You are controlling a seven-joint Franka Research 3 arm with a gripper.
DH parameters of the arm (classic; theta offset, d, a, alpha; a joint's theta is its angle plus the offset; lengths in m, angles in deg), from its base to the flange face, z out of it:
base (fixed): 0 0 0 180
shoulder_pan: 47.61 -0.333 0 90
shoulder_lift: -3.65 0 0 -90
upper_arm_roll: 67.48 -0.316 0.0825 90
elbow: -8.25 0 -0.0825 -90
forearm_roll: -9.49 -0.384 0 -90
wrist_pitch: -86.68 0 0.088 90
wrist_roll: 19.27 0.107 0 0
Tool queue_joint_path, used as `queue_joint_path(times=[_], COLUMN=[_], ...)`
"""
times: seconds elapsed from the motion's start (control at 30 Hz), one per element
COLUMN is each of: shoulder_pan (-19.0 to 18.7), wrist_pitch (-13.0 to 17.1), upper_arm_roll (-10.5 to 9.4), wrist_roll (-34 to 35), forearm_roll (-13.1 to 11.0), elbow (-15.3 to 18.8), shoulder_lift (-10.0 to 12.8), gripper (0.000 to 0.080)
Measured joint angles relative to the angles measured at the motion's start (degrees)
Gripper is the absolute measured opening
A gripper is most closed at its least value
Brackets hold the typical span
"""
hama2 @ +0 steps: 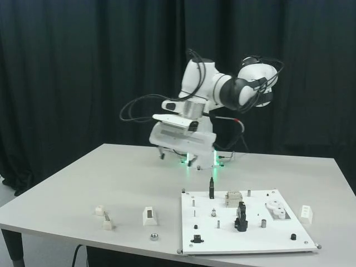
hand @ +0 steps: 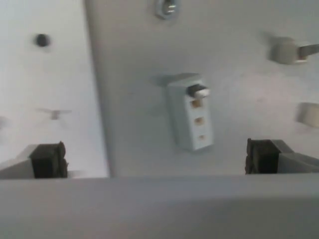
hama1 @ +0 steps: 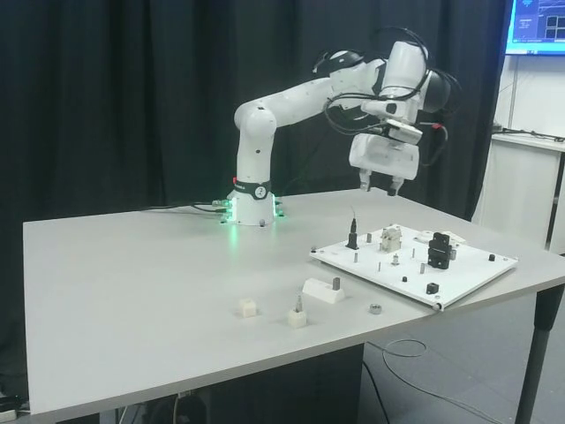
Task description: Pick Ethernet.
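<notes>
The Ethernet plug (hand: 199,91) stands in the end port of a small white socket block (hand: 192,117) on the grey table, just off the near-left edge of the white task board (hand: 50,89). In the first room view the block (hama1: 322,290) holds the dark plug (hama1: 336,283). In the second room view the block (hama2: 149,216) sits left of the board (hama2: 278,236). My gripper (hama1: 379,187) hangs high above the table, behind the board and well away from the block. It is open and empty, with black fingertips (hand: 47,159) far apart.
The board (hama1: 477,269) carries several small parts and connectors, among them a black upright plug (hama1: 352,237) and a black clamp (hama1: 439,251). A metal nut (hama1: 375,307) and two small white blocks (hama1: 297,316) (hama1: 248,306) lie on the table near the front edge.
</notes>
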Motion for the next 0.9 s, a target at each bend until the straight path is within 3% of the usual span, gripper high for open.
queue_joint_path(times=[0.4, 0.7, 0.9], shoulder_pan=[8.24, 15.0, 19.23], wrist_pitch=[2.65, 2.45, 0.36], upper_arm_roll=[-0.02, -0.85, -1.43], wrist_roll=[-10.68, -15.6, -17.52], forearm_roll=[-0.23, -3.22, -5.76], elbow=[-1.09, -3.52, -5.75], shoulder_lift=[0.06, 0.21, 0.99], gripper=[0.08, 0.08, 0.08])
